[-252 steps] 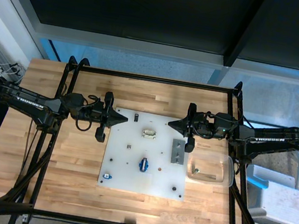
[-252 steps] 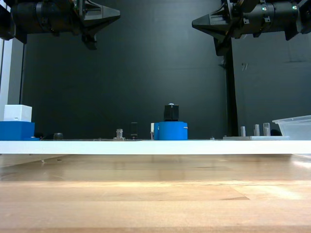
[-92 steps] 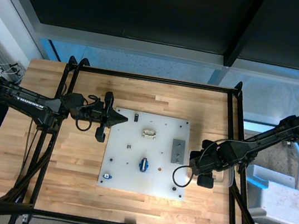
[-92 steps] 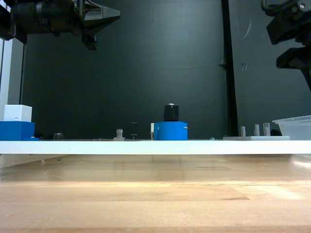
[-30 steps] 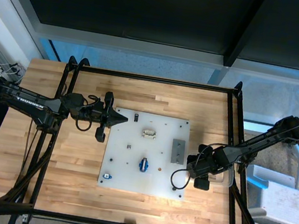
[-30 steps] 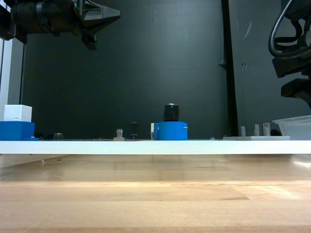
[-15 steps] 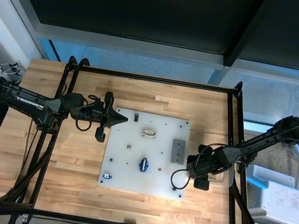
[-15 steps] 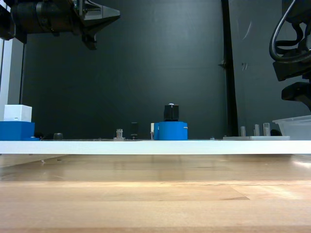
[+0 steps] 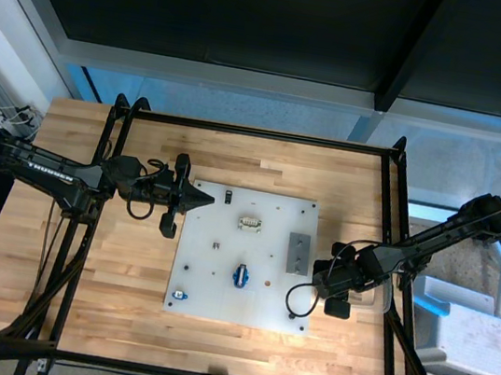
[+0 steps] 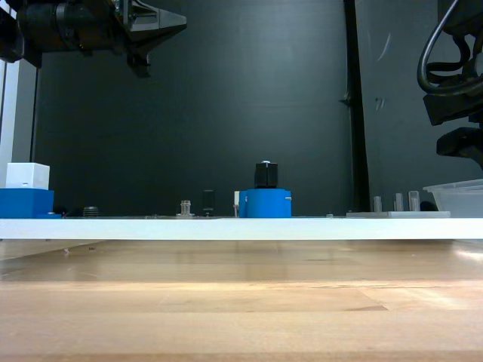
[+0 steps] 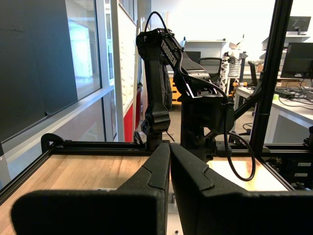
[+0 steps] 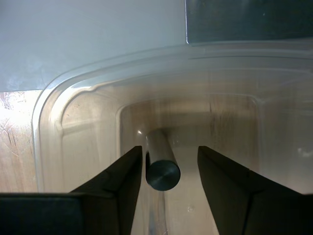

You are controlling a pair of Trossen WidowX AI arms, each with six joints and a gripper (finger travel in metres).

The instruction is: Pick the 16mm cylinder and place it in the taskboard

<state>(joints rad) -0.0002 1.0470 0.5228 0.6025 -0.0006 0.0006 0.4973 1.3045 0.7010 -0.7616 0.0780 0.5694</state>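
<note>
The 16mm cylinder (image 12: 161, 164), a short dark grey metal peg, lies on its side on the floor of a clear plastic tray (image 12: 73, 107). My right gripper (image 12: 169, 152) is open and lowered into the tray, one finger on each side of the peg. From above, the right gripper (image 9: 327, 280) covers the peg at the tray's left end. The white taskboard (image 9: 218, 277) lies mid-table, just left of the tray. My left gripper (image 9: 209, 198) is shut and empty, held high over the board's far left corner.
A grey metal block (image 9: 298, 252) sits on the board's right side, close to the tray (image 9: 377, 299). A blue connector (image 9: 240, 275), a white socket (image 9: 248, 222) and a blue-and-white fitting (image 9: 179, 296) also stand on the board. A black frame rims the table.
The right arm left its raised spot over the board's far right, swung to the tray and lowered into it. Over the last second it barely moves. The left arm is still.
</note>
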